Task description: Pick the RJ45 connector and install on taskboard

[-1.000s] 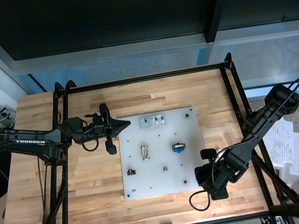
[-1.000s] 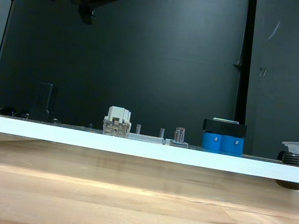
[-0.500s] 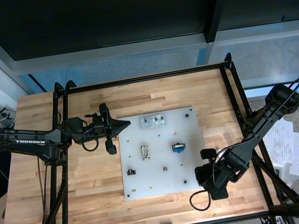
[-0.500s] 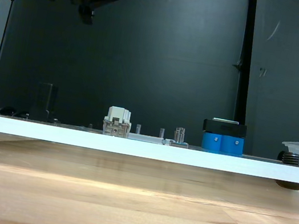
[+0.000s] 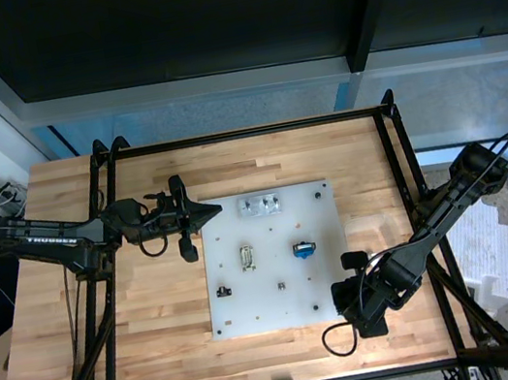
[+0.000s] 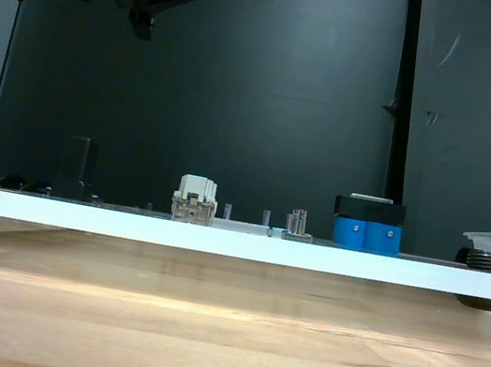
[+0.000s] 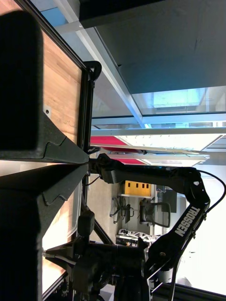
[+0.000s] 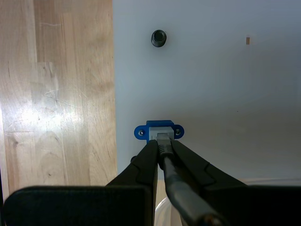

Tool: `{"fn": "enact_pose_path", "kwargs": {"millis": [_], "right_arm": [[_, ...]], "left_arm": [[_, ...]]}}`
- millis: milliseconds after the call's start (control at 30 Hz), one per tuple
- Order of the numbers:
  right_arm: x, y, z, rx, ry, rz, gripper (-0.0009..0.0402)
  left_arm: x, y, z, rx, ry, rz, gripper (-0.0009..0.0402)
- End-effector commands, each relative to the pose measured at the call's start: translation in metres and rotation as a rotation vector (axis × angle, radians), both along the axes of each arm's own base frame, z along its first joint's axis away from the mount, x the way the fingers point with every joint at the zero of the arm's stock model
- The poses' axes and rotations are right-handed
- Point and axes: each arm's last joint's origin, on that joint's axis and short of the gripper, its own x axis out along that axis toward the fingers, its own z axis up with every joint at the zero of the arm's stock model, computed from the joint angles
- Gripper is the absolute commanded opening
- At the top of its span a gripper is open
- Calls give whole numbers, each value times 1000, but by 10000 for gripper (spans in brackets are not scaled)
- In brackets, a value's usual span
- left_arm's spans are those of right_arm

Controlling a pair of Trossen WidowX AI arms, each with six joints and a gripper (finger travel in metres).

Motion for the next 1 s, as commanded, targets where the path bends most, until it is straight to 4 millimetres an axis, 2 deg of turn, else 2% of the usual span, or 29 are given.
{"fn": "enact_pose_path", "kwargs": {"millis": [33, 1000], "right_arm": [[0, 0, 1, 3, -4, 1, 0], [-3, 1, -12, 22, -1, 12, 0]], "left_arm": [[0, 0, 0, 0, 0, 0, 0], [0, 0, 0, 0, 0, 0, 0]]}}
